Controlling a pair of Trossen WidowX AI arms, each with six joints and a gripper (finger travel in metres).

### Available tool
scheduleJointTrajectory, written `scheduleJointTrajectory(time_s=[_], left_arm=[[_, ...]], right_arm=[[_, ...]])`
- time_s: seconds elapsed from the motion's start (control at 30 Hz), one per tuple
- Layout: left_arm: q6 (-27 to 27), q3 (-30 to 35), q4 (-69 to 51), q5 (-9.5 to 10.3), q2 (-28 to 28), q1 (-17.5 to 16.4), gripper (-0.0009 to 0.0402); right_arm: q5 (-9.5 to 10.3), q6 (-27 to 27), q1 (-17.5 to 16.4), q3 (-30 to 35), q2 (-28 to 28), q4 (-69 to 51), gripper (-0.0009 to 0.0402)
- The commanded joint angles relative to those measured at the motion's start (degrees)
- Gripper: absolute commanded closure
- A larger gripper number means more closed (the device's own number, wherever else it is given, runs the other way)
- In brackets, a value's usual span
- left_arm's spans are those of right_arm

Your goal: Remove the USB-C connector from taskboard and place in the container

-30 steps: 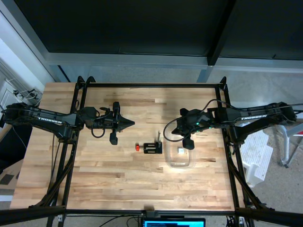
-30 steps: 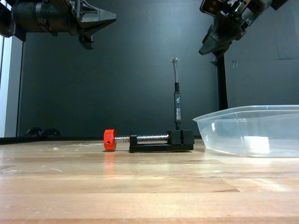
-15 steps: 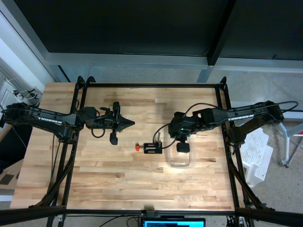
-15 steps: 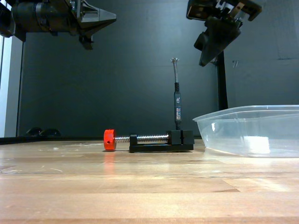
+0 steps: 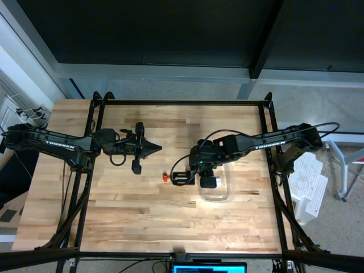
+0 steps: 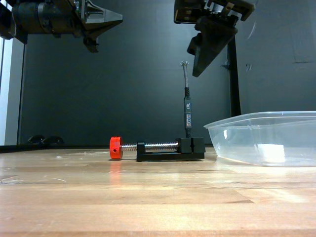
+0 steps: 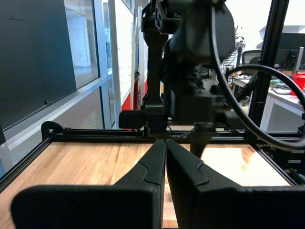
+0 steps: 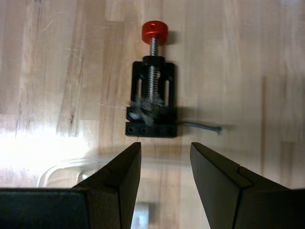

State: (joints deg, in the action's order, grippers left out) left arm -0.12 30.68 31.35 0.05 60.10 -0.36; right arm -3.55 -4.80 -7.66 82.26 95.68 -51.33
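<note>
The USB-C connector (image 6: 187,118) looks tiny, light, stiff (pinch its black body). The right gripper (image 8: 165,146), fingers wide, hovers just above it; the left gripper (image 5: 155,148), fingers pressed together, hangs at ten o'clock.

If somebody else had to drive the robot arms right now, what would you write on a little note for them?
Left gripper: fingers shut, holding nothing, parked high over the table's left side.
Right gripper: fingers open, holding nothing, hovering above the taskboard.
USB-C connector: standing upright in the taskboard, not yet gripped.
Container: on the table close beside the taskboard, on the right arm's side.
Done: the right arm is over the taskboard.
Left: lower the right gripper, close on the connector, pull it out, and drop it in the container.
</note>
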Motion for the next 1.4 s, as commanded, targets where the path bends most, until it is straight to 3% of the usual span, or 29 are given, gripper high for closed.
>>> scheduleJointTrajectory(time_s=[0.03,0.57,0.7,1.0,1.4], left_arm=[[0.0,0.0,0.0,-0.02,0.0,0.0,0.0393],[0.0,0.0,0.0,-0.02,0.0,0.0,0.0393],[0.0,0.0,0.0,-0.02,0.0,0.0,0.0393],[0.0,0.0,0.0,-0.02,0.0,0.0,0.0393],[0.0,0.0,0.0,-0.02,0.0,0.0,0.0393]], right_arm=[[0.07,-0.3,-0.1,1.1,2.0,-0.9,0.0248],[0.0,-0.7,-0.4,3.4,8.0,0.0,0.0247],[-1.95,-0.7,-0.6,3.4,8.9,0.5,0.0247],[-1.42,-0.7,-1.3,3.4,9.8,1.1,0.025],[-1.4,-0.7,-1.5,3.4,11.0,1.5,0.029]])
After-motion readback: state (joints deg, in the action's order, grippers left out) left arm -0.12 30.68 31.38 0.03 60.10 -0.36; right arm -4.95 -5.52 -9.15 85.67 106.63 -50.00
